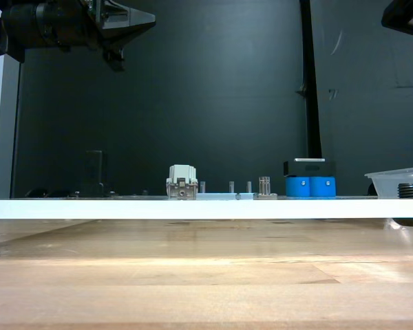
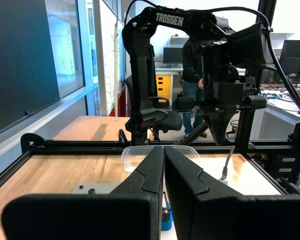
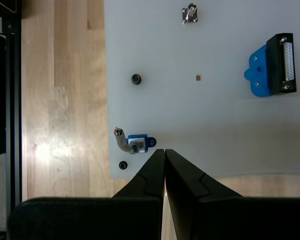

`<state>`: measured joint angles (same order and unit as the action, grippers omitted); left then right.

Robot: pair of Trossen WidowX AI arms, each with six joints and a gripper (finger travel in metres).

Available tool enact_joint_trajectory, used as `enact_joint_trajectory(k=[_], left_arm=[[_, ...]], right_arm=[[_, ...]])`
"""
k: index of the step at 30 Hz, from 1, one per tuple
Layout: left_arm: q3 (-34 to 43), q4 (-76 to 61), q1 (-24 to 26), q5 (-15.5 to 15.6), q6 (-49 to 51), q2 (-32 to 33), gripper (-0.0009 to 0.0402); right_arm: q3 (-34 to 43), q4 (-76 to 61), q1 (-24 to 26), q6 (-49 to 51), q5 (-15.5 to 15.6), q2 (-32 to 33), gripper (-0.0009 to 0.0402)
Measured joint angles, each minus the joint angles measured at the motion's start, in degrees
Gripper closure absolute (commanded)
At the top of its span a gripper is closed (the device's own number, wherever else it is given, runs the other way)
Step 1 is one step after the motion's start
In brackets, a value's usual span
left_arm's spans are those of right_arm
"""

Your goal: Remove the RJ45 connector from the taskboard and place in the container

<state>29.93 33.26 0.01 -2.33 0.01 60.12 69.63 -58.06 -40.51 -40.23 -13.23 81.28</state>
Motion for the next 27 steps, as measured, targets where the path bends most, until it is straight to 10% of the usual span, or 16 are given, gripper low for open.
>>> enact_joint_trajectory(k=[27], left_arm=[[0.0,0.0,0.0,0.0,0.0,0.0,0.0393]], right_arm=[[-0.1,0.3,-0.4,0.2,4.5,13.0,0.037]])
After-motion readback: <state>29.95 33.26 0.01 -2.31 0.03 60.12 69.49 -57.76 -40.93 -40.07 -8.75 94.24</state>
